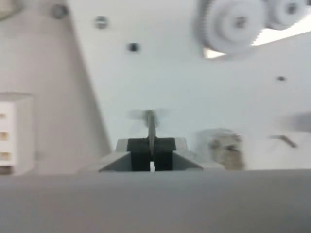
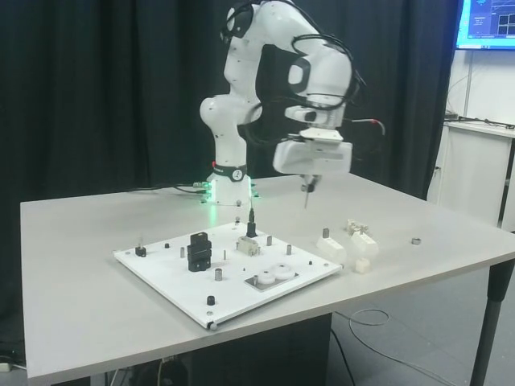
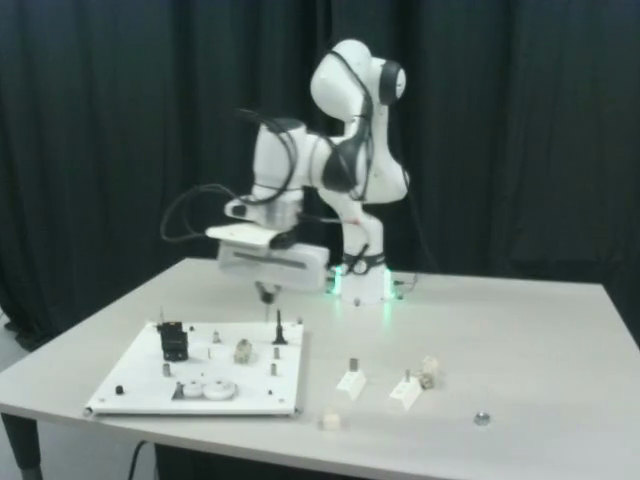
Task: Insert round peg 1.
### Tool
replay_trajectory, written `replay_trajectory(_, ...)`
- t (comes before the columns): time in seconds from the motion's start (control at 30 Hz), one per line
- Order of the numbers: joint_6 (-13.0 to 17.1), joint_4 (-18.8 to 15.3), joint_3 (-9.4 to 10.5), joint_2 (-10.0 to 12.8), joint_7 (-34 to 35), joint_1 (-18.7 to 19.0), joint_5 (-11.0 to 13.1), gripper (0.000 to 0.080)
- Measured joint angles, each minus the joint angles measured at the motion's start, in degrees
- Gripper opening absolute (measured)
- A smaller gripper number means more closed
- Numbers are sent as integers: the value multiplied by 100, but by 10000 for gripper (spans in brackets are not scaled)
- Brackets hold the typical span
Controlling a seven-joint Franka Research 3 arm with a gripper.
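because insertion needs a vertical approach, the claw (image 1: 151, 154) grips round peg 1 (image 1: 151, 127) upright, tip down, above the white board (image 2: 173, 269) on the bench (image 2: 72, 233), gears (image 1: 236, 24) at 1 o'clock.

It was a robotics lab. A white jointed robot arm (image 2: 265, 72) stood bolted on a plain grey tabletop (image 2: 80, 241), green lights glowing at its base. Black curtains (image 2: 96, 88) closed off the room behind it. A flat white assembly board (image 2: 173, 277) carried small fixtures, and a wall screen (image 2: 487, 24) glowed in the corner.
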Motion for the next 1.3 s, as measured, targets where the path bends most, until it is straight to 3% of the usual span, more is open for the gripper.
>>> replay_trajectory(0.63,-488,282,-88,0,-1274,-1235,-31,12)
replay_trajectory(1.07,-985,268,-509,-22,-1931,-1506,-132,12)
replay_trajectory(1.3,-1037,137,-725,-91,-2275,-1597,-140,12)
